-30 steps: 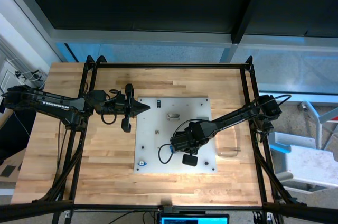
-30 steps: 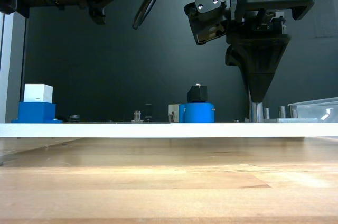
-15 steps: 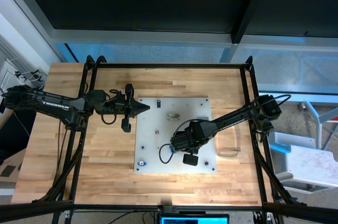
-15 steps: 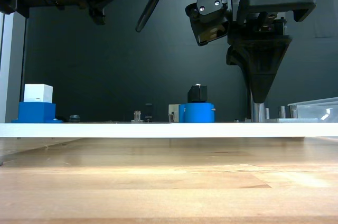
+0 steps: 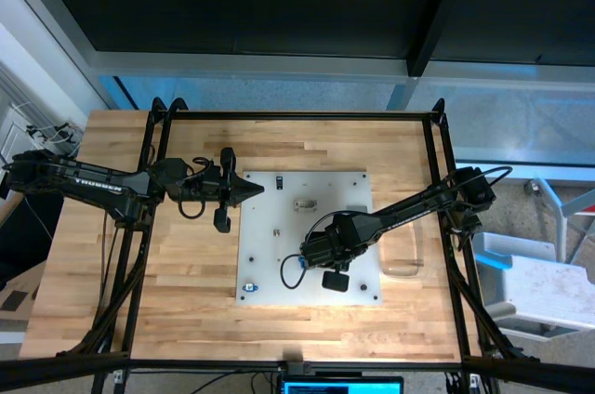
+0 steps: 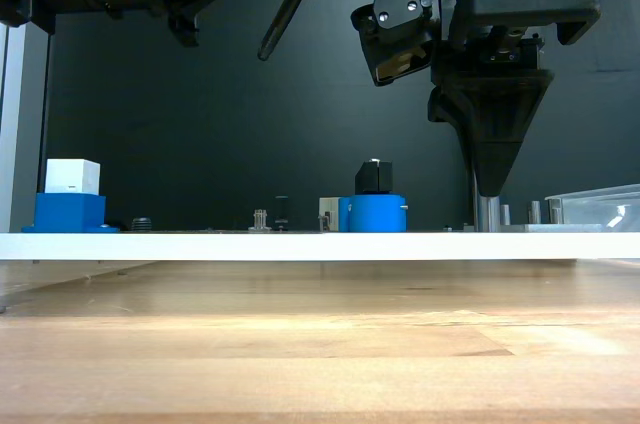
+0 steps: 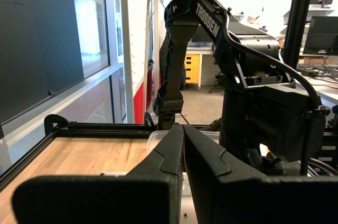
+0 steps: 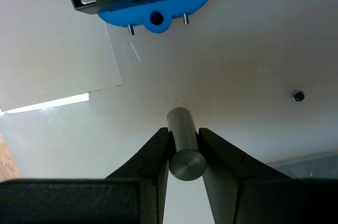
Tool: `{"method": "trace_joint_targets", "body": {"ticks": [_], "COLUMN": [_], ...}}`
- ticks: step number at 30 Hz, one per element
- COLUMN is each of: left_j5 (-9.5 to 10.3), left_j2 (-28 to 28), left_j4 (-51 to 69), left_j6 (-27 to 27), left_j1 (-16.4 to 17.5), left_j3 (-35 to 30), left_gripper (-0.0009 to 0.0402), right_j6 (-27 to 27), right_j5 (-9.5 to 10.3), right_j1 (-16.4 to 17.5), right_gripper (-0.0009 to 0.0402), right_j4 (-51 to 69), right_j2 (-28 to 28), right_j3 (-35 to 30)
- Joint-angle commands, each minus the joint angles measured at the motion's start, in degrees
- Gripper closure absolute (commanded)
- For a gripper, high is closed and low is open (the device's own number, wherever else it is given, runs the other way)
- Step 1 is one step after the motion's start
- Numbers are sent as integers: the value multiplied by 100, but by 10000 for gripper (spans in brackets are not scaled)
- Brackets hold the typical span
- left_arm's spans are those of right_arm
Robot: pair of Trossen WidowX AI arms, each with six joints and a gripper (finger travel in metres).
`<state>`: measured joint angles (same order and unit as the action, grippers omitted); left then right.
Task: Pick the 16mm cylinder and place it in the taskboard
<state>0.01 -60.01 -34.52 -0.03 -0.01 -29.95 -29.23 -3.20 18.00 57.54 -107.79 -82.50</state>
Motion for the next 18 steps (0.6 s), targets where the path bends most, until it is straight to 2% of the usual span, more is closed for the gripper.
{"method": "trace_joint_targets", "body": {"ticks": [1, 18], "left_j5": [0, 0], "left_j2": [0, 0], "left_j4": [0, 0], "left_j6": [-2, -2], "left_j1": [0, 0], "left_j3": [0, 0], "left_gripper": [393, 393], "right_j6": [-9, -31], "right_j5": [-11, -11], "right_j1": [0, 4], "right_gripper": [354, 354], "right_j4": [4, -127], "right_j2": [2, -81], "right_j3": [-2, 68]}}
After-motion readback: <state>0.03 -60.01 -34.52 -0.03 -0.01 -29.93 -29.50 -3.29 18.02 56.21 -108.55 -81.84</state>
